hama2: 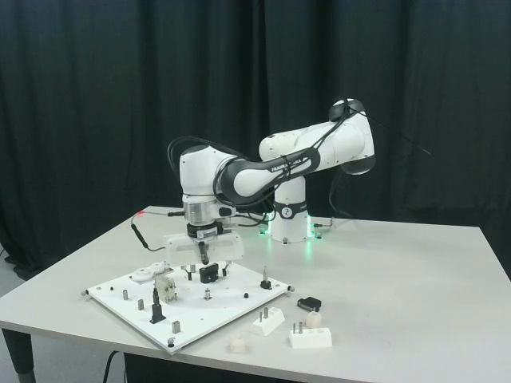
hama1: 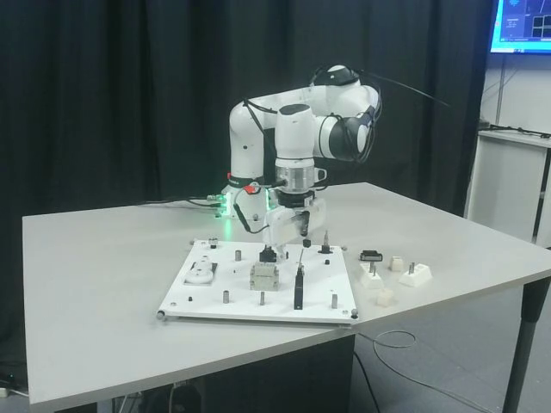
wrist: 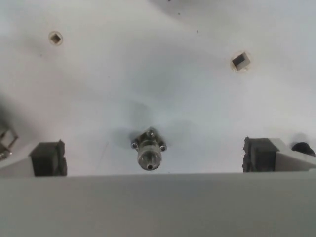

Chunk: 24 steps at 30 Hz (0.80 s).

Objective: Pick square peg 3.

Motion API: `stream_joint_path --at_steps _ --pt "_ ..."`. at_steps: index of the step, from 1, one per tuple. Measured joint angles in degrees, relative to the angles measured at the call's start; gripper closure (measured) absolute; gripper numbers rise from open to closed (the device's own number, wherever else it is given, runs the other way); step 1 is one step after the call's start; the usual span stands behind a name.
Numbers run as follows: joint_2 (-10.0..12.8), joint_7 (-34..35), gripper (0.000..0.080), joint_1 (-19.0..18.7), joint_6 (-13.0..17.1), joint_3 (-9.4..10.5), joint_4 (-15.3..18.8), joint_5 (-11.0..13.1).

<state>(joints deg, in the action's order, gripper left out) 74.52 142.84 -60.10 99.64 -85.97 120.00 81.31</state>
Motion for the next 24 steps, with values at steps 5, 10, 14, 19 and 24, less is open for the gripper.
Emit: stream_joint_path --at_steps 5,10,14,19,24 --pt "0.0 0.0 0.0003 0.03 0.0 -0.09 0.0 -0.06" --pt "0.0 0.0 0.0003 0.03 0.0 -0.18 0.0 -0.16" --pt "0.0 0.0 0.0003 0.03 0.0 -0.3 0.0 -0.3" --pt "0.01 -0.01 0.0003 0.02 0.0 -0.47 0.0 -0.47" --pt "0.02 -0.22 0.0003 -0.04 0.0 -0.6 -0.01 -0.85"
